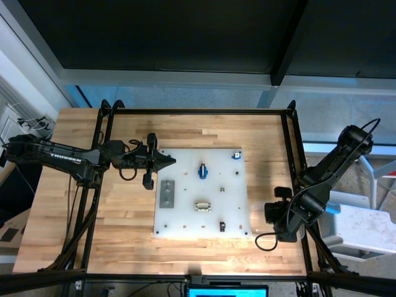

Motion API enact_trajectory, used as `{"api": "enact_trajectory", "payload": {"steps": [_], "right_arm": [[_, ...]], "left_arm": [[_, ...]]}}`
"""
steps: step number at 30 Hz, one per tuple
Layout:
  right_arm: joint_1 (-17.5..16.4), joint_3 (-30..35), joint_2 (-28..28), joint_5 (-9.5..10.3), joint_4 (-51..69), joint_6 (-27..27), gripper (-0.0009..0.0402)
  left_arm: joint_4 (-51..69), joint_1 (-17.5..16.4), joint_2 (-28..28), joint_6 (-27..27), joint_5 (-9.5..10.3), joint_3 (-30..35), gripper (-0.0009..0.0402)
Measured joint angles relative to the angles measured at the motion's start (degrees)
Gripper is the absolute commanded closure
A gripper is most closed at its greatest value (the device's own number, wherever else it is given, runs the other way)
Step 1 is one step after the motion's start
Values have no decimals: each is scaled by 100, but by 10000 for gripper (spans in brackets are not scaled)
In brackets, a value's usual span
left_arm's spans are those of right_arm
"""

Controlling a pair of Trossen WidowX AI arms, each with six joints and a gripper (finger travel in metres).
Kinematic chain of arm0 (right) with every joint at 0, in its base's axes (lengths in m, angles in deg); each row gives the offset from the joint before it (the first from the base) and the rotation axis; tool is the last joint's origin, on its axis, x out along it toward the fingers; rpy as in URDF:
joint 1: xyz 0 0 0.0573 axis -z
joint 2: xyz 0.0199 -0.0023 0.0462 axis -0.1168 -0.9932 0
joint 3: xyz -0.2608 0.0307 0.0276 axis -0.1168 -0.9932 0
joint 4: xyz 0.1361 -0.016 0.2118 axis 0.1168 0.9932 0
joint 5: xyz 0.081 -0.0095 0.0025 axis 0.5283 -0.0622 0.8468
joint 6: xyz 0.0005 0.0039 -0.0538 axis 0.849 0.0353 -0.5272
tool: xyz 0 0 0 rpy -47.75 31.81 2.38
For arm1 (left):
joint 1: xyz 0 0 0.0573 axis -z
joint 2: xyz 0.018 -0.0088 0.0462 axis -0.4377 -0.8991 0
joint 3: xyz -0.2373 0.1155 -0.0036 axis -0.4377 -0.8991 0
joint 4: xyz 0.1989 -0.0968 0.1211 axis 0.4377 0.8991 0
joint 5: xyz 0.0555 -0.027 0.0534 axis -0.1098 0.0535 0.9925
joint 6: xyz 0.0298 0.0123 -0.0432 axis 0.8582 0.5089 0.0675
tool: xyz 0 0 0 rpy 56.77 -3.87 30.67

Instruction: Pick the 16mm bar from the taskboard and place it in the container

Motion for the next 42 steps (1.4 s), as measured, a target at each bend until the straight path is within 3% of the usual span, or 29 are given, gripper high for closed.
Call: {"api": "enact_trajectory", "payload": {"steps": [9, 31, 42], "right_arm": [[-35, -133, 31, 2, -31, 105, 369], [-33, -133, 9, 0, -140, 101, 212], [-31, -133, 9, 0, -168, 96, 192]], "left_arm": [[0, 0, 0, -2, 0, -2, 393], [0, 0, 0, -2, 0, 0, 393], [0, 0, 0, 0, 0, -2, 393]]}}
